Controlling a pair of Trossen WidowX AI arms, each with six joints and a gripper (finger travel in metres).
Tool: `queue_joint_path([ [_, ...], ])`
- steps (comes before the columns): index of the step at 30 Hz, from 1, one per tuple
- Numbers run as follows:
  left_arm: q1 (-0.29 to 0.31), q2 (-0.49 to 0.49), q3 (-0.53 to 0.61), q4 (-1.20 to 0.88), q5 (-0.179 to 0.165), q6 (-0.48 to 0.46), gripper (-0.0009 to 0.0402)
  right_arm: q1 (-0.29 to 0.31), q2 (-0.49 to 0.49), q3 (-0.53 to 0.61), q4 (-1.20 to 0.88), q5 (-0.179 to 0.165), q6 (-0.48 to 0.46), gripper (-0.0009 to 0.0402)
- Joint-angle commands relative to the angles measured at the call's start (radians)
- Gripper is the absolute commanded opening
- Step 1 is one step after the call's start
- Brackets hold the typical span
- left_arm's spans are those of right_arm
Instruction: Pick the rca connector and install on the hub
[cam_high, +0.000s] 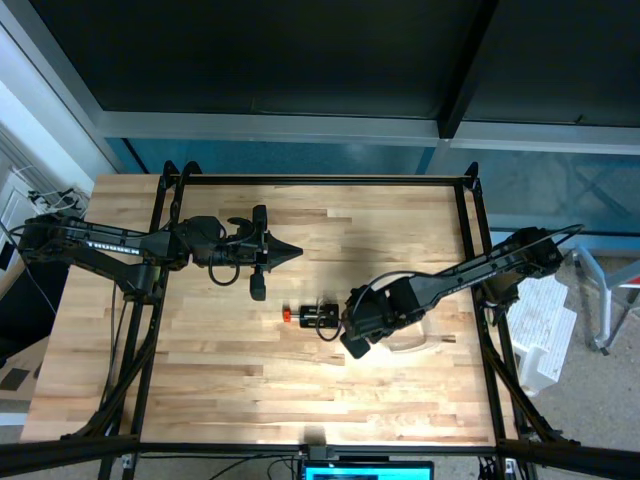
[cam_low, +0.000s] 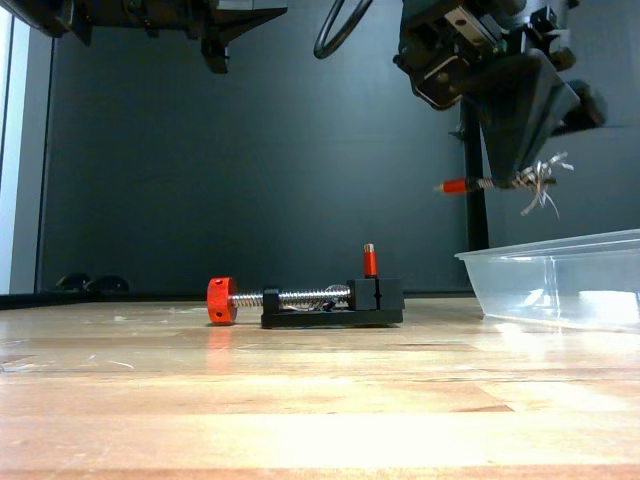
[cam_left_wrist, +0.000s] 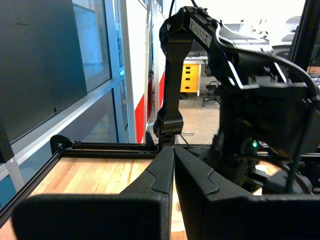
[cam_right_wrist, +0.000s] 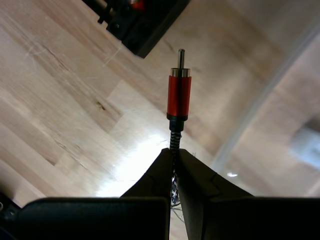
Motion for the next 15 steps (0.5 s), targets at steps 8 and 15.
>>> queue_joint_path([
  [8, 0.0, 0.0, 0.0, 0.0, 0.0, 0.0, 0.0, -0.098, -0.009, 0.109, -0.206, -0.006, -0.423, 0.0],
  [15, 0.0, 0.0, 0.0, 0.003, 0.0, 0.0, 0.0, -0.167, -0.027, 0.17, -0.222, -0.024, -0.71, 0.0],
])
